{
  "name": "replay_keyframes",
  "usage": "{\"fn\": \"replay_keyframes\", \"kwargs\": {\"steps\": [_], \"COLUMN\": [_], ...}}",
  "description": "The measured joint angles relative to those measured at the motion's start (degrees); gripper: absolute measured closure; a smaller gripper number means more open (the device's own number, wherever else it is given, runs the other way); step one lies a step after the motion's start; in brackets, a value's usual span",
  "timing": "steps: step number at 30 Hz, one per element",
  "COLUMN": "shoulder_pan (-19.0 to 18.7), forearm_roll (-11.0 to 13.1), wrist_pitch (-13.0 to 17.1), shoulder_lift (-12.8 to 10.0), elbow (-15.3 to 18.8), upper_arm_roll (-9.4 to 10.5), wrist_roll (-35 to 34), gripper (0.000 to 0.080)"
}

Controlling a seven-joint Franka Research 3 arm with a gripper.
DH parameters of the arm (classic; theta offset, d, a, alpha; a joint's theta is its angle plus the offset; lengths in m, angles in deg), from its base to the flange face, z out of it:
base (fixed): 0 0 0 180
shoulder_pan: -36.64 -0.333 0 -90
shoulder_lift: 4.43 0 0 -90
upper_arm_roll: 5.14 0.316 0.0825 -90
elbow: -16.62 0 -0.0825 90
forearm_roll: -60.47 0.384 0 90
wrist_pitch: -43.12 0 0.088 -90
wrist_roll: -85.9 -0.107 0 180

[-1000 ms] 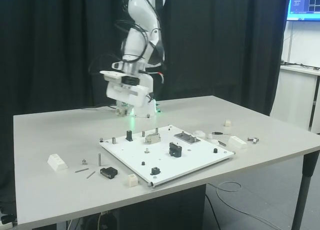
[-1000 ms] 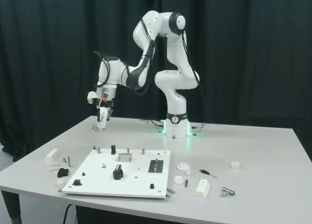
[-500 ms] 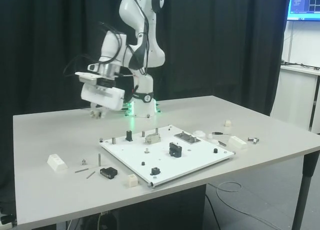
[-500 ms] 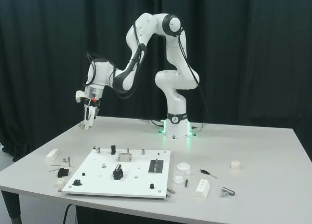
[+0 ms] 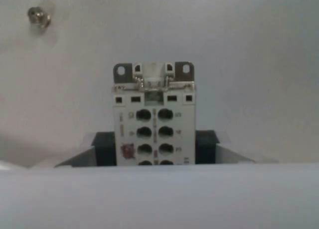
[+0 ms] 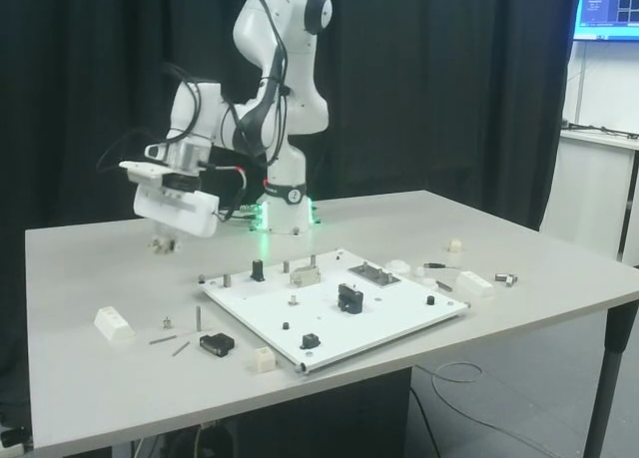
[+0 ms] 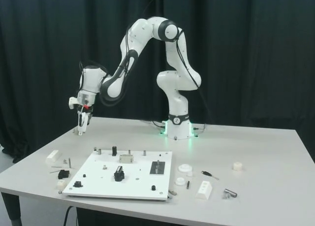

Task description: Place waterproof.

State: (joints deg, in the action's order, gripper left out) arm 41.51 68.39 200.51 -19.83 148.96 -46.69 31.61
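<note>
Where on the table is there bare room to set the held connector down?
Bare table lies between the robot base and the far corner, and beneath the gripper, which holds the connector. It is crowded on the white board and around its two short ends.

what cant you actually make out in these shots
- Wrist view: lower end of the white rectangular connector block with black round holes, cut off by a blurred grey band in front.
- Room views: that block at the tool is too small to identify.
- Small loose parts on the grey table beside the white flat board: too small to name.
- Wrist view: small round metal piece, blurred.
</note>
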Motion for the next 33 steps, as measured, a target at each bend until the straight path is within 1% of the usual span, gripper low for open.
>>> {"fn": "replay_keyframes", "kwargs": {"steps": [5,12,16,21,27,33], "shoulder_pan": [0.3,1.6,2.9,5.1,7.8,9.7], "forearm_roll": [6.0,11.9,15.4,19.6,23.6,26.0], "wrist_pitch": [-1.2,-4.1,-5.3,-6.8,-8.6,-10.0], "shoulder_lift": [-3.6,-8.2,-10.6,-13.2,-15.8,-17.7], "elbow": [-2.7,-6.8,-9.0,-11.6,-14.4,-16.4], "upper_arm_roll": [0.01,0.36,1.16,2.71,4.62,5.96], "wrist_roll": [5.1,10.7,13.7,17.6,21.5,24.2], "gripper": [0.0485,0.0485,0.0485,0.0485,0.0485,0.0485]}}
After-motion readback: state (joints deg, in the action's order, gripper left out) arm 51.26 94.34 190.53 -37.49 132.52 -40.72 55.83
